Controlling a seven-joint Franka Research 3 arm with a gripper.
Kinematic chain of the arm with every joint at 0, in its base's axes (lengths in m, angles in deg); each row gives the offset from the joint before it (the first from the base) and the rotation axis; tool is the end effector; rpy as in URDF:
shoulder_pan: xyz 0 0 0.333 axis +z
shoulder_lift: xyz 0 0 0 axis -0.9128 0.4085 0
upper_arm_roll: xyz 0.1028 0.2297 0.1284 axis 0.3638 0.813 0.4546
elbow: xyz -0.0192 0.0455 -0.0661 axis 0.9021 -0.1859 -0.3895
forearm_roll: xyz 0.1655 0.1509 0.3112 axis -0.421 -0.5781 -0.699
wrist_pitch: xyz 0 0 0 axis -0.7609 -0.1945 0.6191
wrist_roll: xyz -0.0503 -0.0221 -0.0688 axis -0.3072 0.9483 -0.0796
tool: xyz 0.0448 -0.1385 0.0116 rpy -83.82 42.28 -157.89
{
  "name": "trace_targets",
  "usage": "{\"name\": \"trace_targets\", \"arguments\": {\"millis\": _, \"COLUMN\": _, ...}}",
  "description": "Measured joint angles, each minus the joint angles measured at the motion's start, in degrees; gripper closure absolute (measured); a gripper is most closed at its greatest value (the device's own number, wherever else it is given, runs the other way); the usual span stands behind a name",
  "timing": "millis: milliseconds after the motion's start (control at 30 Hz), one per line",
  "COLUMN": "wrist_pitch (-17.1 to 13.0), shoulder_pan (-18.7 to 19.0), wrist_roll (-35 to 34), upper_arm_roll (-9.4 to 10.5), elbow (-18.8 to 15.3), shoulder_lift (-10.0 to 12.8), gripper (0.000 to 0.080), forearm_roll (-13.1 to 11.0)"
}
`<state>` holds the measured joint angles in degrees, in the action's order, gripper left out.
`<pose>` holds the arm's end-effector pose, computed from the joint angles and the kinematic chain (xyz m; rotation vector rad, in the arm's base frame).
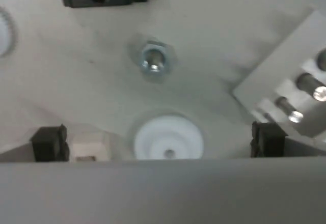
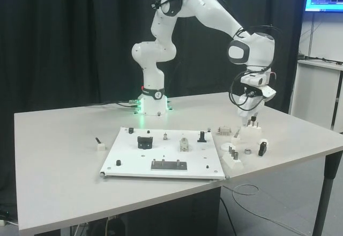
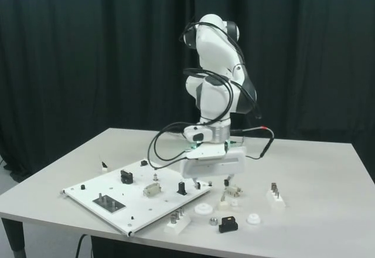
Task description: Pick D-SUB.
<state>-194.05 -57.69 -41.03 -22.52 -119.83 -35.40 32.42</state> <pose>0.6221 0.1196 0.2333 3.0467 -0.4654 -0.0261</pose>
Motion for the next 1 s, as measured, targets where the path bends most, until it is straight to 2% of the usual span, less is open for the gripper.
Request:
{"name": "trace_targets", "arguments": {"millis": 400, "wrist_pitch": -1.63, "shoulder_pan": 2.61, "wrist_roll": -3.35, "upper_arm_roll": -0.03, "elbow": 1.09, "shoulder_lift": 2.53, "gripper": 0.0003, "forearm_roll": -0.52}}
{"name": "trace_targets", "arguments": {"millis": 1000, "wrist_pitch": -3.22, "shoulder_pan": 3.5, "wrist_roll": -5.03, "upper_arm_roll": -0.1, "elbow": 6.2, "shoulder_lift": 8.76, "gripper": 0.0003, "forearm_roll": -1.37}}
